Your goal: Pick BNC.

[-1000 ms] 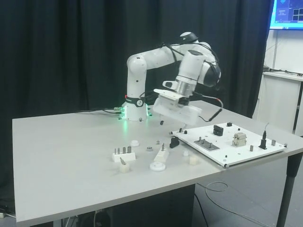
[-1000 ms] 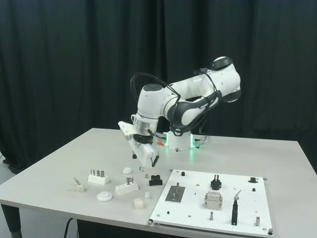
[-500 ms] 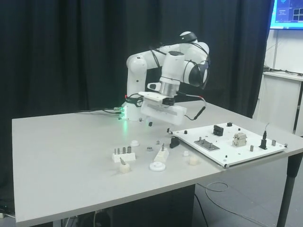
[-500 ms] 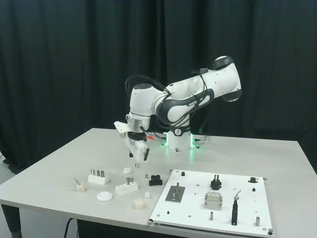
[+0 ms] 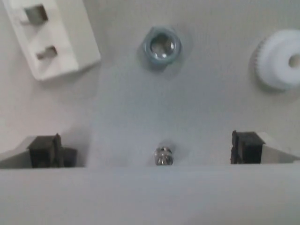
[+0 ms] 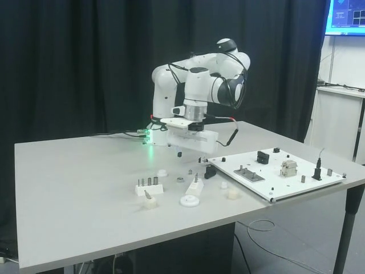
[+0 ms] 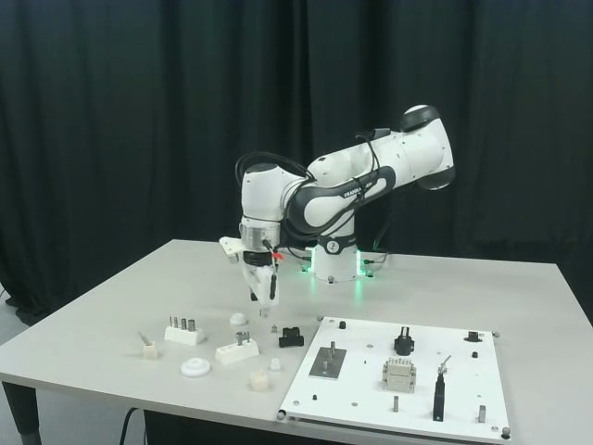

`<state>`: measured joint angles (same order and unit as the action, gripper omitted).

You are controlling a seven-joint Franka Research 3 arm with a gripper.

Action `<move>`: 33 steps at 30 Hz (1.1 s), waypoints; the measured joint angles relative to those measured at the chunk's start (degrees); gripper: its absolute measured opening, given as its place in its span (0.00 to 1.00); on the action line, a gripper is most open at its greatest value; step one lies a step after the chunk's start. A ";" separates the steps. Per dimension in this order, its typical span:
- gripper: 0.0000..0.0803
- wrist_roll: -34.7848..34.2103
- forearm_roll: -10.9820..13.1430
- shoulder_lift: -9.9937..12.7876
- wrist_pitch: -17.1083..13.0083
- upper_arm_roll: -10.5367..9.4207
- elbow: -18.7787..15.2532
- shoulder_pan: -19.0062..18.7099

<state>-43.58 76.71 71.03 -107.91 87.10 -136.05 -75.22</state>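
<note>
While spread, end effector [image 5: 160,149] astride BNC [image 5: 163,155]

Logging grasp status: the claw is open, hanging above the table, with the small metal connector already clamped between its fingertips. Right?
Not quite. In the wrist view the claw is open and the small metal connector stands between the fingertips, touching neither. Nothing is clamped. The rest holds: the room views show it above the grey table.

Small shiny metal BNC connector [image 5: 163,155] stands upright on grey table, seen end-on from above in wrist view. Lies loose, touching nothing, near metal hex nut, between white block with pins and white toothed disc.
</note>
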 joint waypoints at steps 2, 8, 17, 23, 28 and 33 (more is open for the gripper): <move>1.00 0.29 0.70 0.01 0.00 -0.30 -0.69 -0.41; 1.00 0.84 2.38 0.45 -0.18 -1.25 -1.96 -1.34; 1.00 2.66 2.93 0.77 -1.61 -3.52 -2.35 -1.50; 1.00 3.69 3.94 0.80 -2.89 -4.78 -2.82 -1.50; 1.00 4.39 4.58 0.95 -3.37 -5.37 -3.09 -1.50; 1.00 4.46 5.08 1.28 -3.62 -5.70 -3.30 -1.50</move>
<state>-39.12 81.79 72.31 -111.53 81.40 -139.35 -76.72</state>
